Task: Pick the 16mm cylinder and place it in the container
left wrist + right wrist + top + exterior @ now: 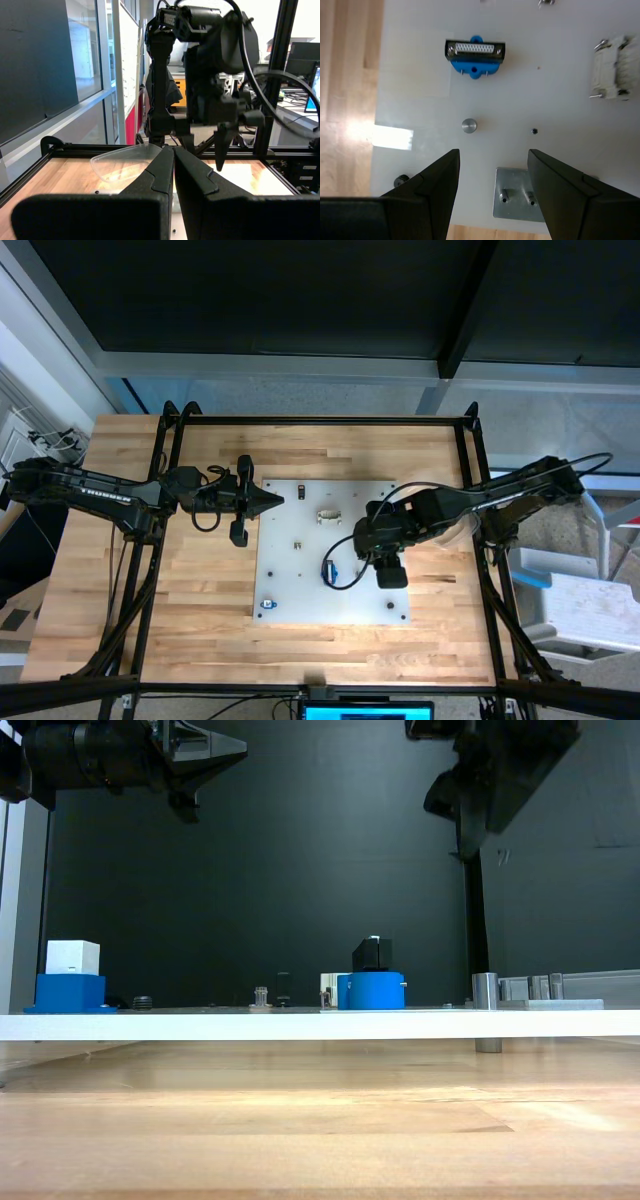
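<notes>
High view: left gripper (272,499) raised over the left edge of the flat white board (290,580); right gripper (390,578) over the board's right edge, toward the near-right corner.

Low view: tiny silvery-grey round metal peg, the 16mm cylinder (485,990), upright by the board's near edge, right gripper well above.

Left wrist view: jaws pressed together; clear plastic container (120,162) on the wooden table (65,175) beyond.

Right wrist view: jaws spread, holding nothing; cylinder on the board beyond the tips, touching neither, near a blue connector (474,57) and a grey metal plate (512,180).

High cam overhead, low cam table-level; both share board (290,585).
</notes>
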Controlling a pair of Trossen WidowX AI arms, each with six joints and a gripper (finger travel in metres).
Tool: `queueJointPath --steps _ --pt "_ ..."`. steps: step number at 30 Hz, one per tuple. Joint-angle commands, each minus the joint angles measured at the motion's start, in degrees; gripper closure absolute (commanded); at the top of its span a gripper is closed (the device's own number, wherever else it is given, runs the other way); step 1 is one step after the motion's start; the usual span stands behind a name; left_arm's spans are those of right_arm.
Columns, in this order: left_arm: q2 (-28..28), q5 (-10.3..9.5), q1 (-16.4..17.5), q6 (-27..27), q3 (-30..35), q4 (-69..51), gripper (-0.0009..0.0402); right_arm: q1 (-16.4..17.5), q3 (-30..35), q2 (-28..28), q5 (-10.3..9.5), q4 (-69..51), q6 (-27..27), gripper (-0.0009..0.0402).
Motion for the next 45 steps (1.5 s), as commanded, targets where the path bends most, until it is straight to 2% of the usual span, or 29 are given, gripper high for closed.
queueJointPath --steps 1,4,19,21,45 --pt "0.0 0.02 0.0 0.0 0.0 0.0 0.0393 0.5 0.0 1.3 0.15 0.2 0.0 0.0205" --pt "0.0 0.02 0.0 0.0 0.0 0.0 0.0393 0.9 0.0 2.2 1.44 0.2 0.0 0.0205" --pt "0.0 0.02 0.0 0.0 0.0 0.0 0.0393 1.7 -0.1 6.3 1.99 1.2 0.2 0.0205" --pt "0.0 0.02 0.0 0.0 0.0 0.0 0.0393 1.8 -0.1 7.0 2.89 1.4 0.2 0.0205" --pt "0.0 0.02 0.0 0.0 0.0 0.0 0.0393 3.2 -0.1 14.5 2.82 4.1 0.5 0.0205"
